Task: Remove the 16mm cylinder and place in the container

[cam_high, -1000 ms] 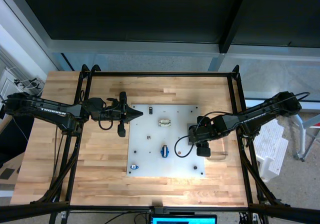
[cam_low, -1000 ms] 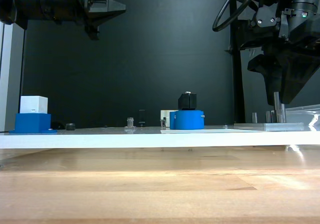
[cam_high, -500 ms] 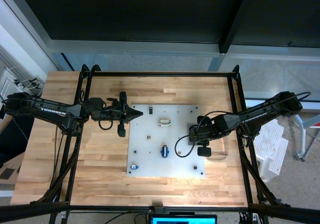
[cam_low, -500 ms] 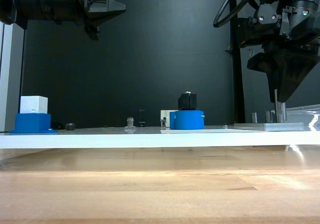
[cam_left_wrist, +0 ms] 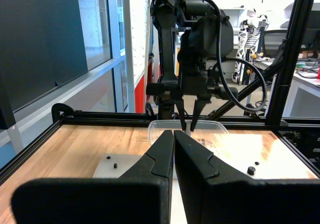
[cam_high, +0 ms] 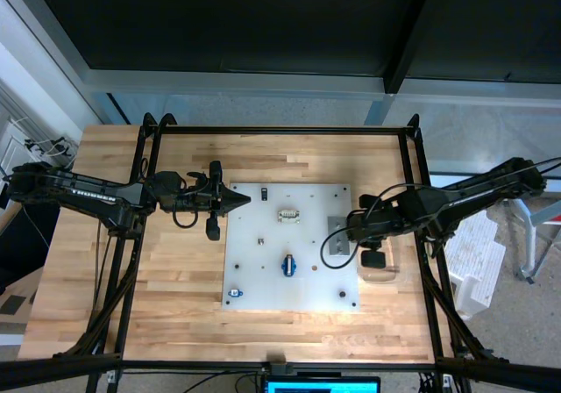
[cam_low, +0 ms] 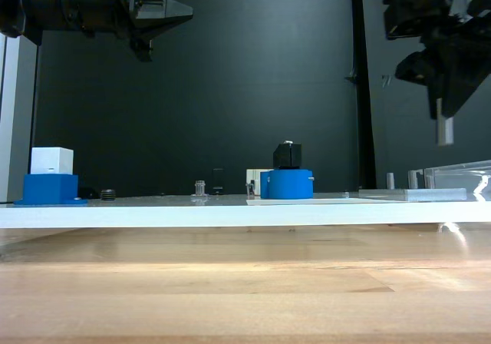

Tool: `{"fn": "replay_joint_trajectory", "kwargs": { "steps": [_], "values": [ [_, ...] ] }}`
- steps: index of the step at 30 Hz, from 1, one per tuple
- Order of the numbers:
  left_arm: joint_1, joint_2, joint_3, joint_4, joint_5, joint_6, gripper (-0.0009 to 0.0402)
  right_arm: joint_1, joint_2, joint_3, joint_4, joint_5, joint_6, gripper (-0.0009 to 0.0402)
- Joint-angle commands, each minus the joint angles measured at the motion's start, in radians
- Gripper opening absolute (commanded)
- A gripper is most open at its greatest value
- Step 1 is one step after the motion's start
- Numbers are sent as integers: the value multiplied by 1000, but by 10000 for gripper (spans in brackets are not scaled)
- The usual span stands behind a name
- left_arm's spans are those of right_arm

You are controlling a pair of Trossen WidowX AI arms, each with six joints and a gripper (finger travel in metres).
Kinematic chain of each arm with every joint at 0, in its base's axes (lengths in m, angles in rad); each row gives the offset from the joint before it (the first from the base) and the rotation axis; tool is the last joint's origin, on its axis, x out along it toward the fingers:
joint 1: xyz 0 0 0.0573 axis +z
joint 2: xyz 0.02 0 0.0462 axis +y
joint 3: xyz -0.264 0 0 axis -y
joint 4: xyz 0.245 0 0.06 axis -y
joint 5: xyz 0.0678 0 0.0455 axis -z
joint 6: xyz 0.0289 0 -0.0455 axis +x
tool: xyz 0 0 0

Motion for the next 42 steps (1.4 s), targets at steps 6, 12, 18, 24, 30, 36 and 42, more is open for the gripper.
{"fn": "replay_joint_trajectory", "kwargs": {
  "steps": [6, 12, 18, 24, 30, 36, 42],
  "values": [
    [0, 0, 0, 0, 0, 0, 0, 7, -83, -23, -90, 3, 3, 18],
    [0, 0, 0, 0, 0, 0, 0, 48, -99, -66, -117, 3, 24, 18],
    [0, 0, 0, 0, 0, 0, 0, 85, -99, -120, -102, 2, 55, 20],
    [0, 0, 0, 0, 0, 0, 0, 87, -99, -122, -95, -6, 56, 71],
    [0, 0, 0, 0, 0, 0, 0, 87, -99, -124, -92, -4, 73, 146],
    [0, 0, 0, 0, 0, 0, 0, 87, -99, -124, -87, 11, 86, 184],
    [0, 0, 0, 0, 0, 0, 0, 87, -99, -124, -82, 12, 99, 186]
  ]
}}
